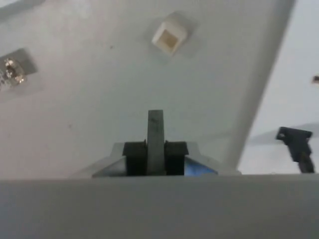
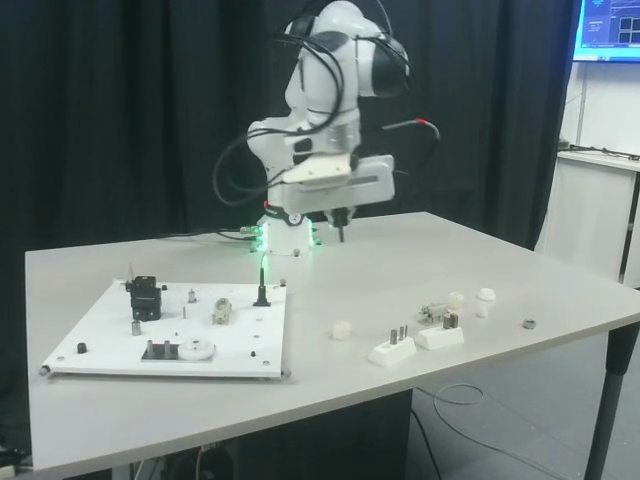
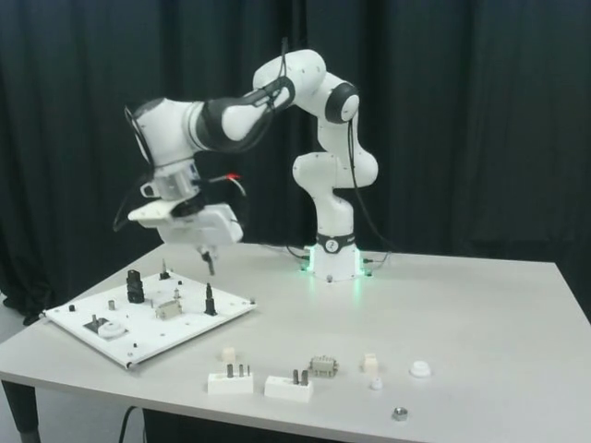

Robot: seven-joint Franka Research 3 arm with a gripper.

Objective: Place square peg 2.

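Note:
My gripper [image 1: 155,158] is shut on a slim grey square peg [image 1: 155,130], which sticks out past the black finger pads [image 1: 132,158]. In the room views the gripper [image 2: 339,218] [image 3: 207,253] hangs well above the table, beyond the far corner of the white assembly board [image 2: 110,352] [image 3: 78,319], with the peg [image 2: 341,233] [image 3: 210,267] pointing down. The board's edge [image 1: 294,94] appears in the wrist view, with a black post [image 1: 296,142] [image 2: 262,290] [image 3: 209,301] on it.
On the grey table lie a small white cube with a square hole [image 1: 170,34] [image 2: 341,329] [image 3: 228,353], two white blocks holding pins [image 2: 392,349] [image 3: 230,381], a metal connector [image 1: 12,72] [image 2: 434,312], white caps [image 2: 486,298] and a nut [image 2: 529,323]. The board carries a black block [image 2: 145,297] and a white gear [image 2: 197,348].

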